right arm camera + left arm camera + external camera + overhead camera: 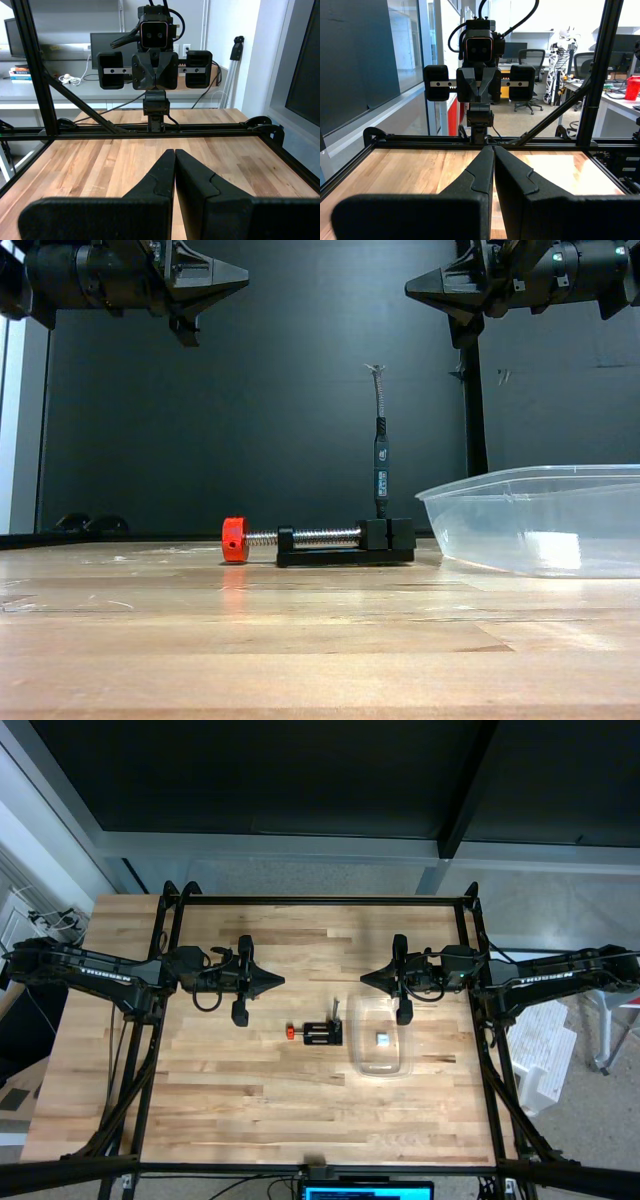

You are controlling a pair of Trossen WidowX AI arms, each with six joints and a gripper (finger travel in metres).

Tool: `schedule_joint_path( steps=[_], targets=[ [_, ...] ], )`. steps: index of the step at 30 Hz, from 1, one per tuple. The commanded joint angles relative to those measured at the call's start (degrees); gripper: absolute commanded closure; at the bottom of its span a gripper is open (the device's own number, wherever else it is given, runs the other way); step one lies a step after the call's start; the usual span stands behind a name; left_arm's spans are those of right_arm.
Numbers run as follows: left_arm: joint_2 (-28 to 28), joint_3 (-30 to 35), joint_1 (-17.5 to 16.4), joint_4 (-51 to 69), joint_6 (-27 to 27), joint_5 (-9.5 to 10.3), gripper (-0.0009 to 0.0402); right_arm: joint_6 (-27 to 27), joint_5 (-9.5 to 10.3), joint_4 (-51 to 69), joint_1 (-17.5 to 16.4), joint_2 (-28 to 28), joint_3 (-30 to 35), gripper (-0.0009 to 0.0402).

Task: Remove the USB-C connector from taskboard and place in the container

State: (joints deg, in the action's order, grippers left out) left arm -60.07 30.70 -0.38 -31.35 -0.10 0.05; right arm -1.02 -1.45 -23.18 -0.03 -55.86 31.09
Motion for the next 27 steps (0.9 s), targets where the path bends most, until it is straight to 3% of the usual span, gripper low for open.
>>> schedule_joint_path(
  steps=[1, 13, 17, 27],
  targets=[
    [-0.02, 0.0, 0.02, -0.02, -0.02, -0.02, 0.0393, 0.0, 0.02, -0.04, 0.0, -0.02, 0.04, 0.0393],
    [-0.02, 0.0, 0.0, -0.02, -0.02, -0.02, 0.0393, -0.15, 0.0, -0.02, 0.0, -0.02, 0.04, 0.0393],
    [-0.02, 0.0, 0.02, -0.02, -0.02, -0.02, 0.0393, -3.52, 0.09, 0.76, 0.0, -0.02, 0.35, 0.0393],
    [-0.02, 0.0, 0.02, -0.02, -0.02, -0.02, 0.0393, -1.57, 1.16, 26.27, -0.5, -0.2, 9.53, 0.0393]
  ],
)
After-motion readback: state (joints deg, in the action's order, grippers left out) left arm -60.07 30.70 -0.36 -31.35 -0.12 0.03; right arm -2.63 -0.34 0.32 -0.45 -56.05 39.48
